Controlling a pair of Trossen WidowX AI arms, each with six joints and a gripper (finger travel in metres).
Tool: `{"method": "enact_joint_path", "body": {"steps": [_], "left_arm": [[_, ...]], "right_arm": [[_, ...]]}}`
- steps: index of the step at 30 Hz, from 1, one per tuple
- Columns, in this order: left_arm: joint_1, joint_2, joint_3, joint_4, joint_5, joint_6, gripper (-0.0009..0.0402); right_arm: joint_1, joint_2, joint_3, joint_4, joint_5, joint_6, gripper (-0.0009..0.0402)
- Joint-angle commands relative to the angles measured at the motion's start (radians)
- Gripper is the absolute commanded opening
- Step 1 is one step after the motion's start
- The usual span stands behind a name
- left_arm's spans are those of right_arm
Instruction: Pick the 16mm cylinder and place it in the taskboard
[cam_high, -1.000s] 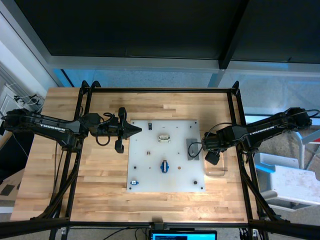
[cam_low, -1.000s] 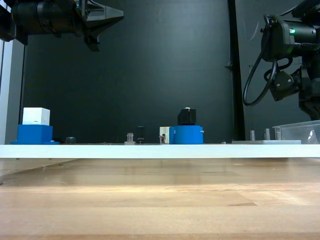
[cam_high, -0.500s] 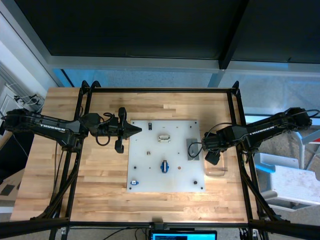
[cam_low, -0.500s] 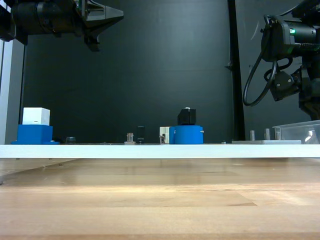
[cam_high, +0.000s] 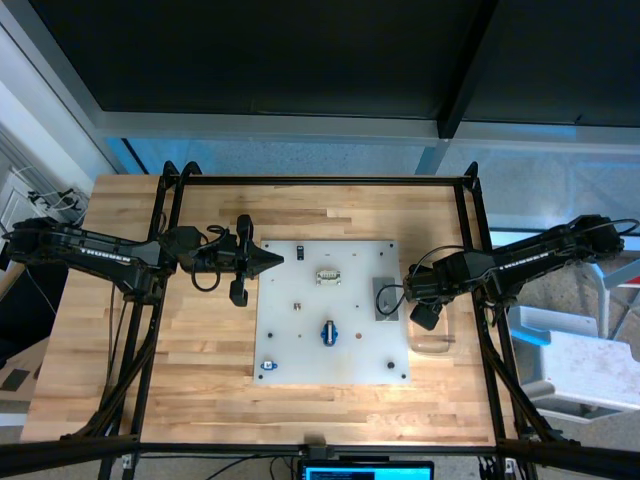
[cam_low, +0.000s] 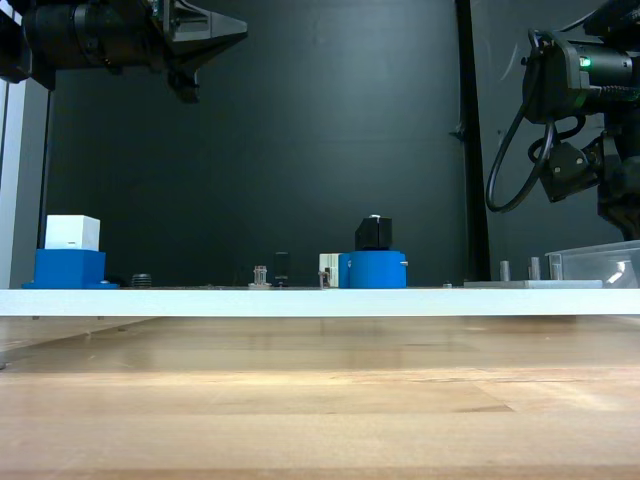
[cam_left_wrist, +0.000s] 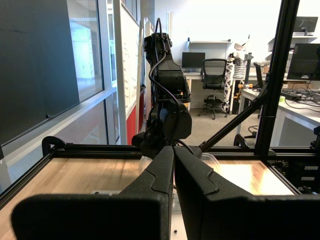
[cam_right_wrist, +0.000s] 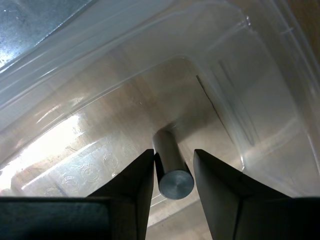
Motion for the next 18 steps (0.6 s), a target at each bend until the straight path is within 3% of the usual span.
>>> {"method": "enact_joint_path", "body": {"steps": [1, 18], "left_arm": [[0.000, 0.000, 0.000, 0.000, 0.000, 0.000, 0.0000], [0.000, 0.000, 0.000, 0.000, 0.000, 0.000, 0.0000]], "right_arm": [[0.000, 0.000, 0.000, 0.000, 0.000, 0.001, 0.0089], [0.000, 0.000, 0.000, 0.001, 0.000, 0.001, 0.0042]]}}
